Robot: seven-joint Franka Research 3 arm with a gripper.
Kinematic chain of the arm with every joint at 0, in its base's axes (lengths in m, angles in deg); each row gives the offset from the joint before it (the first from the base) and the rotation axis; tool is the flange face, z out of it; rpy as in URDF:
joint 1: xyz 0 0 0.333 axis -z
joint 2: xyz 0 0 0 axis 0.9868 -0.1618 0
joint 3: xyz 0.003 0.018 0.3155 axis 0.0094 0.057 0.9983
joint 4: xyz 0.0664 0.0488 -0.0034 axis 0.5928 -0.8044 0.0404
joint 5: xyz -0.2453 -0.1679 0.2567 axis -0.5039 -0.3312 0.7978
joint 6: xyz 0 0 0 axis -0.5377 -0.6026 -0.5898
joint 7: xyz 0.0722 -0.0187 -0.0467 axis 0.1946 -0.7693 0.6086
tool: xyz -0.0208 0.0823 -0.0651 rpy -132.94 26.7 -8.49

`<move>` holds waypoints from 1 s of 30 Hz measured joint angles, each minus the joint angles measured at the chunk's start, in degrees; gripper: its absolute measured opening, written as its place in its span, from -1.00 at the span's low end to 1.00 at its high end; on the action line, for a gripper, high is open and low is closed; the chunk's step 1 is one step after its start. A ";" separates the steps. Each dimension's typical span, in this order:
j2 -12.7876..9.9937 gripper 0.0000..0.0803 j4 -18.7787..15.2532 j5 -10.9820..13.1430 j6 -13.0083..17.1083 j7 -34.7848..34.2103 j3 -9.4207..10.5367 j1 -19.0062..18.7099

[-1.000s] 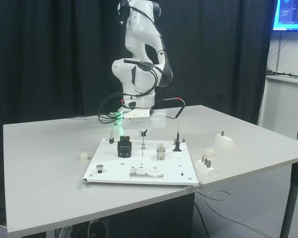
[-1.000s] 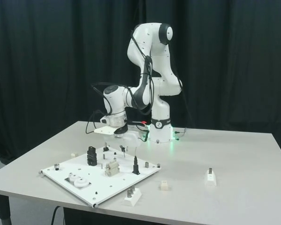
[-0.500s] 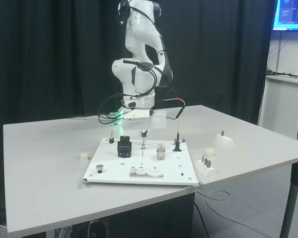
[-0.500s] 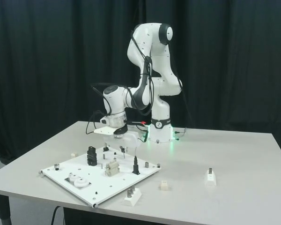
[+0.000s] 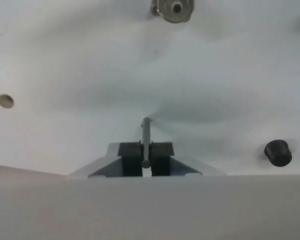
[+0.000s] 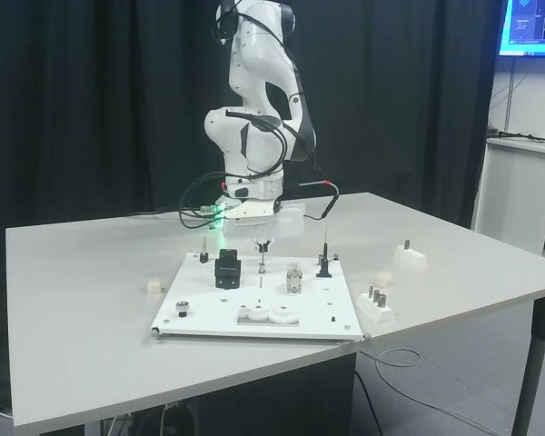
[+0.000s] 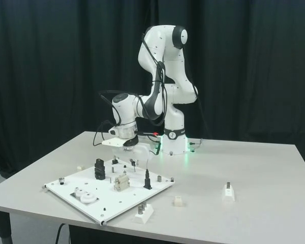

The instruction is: Insert round peg 1.

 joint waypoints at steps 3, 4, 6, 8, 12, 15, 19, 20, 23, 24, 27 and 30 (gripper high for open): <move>0.00 -0.91 0.00 0.00 -0.01 0.00 0.00 0.00; 0.00 -0.91 0.00 0.00 -0.01 0.00 0.00 0.00; 0.00 -0.91 0.00 0.00 -0.04 0.00 0.00 0.00; 0.00 -0.91 0.00 0.00 -0.07 0.00 0.00 0.00; 0.00 -0.91 0.00 0.00 -0.21 0.00 0.00 -0.01; 0.02 -0.91 0.01 0.00 -0.41 0.00 0.00 -0.01; 0.08 -0.91 0.01 0.00 -0.81 0.00 -0.02 0.00; 0.10 -0.91 0.01 0.00 -0.90 0.00 -0.03 0.00; 0.14 -0.91 -0.01 0.00 -1.43 0.00 -0.06 0.00; 0.14 -0.91 0.00 0.00 -1.60 0.00 -0.07 0.00; 0.17 -0.91 0.00 0.00 -1.75 0.00 -0.11 0.00; 0.18 -0.91 0.00 0.00 -1.84 0.00 -0.13 0.00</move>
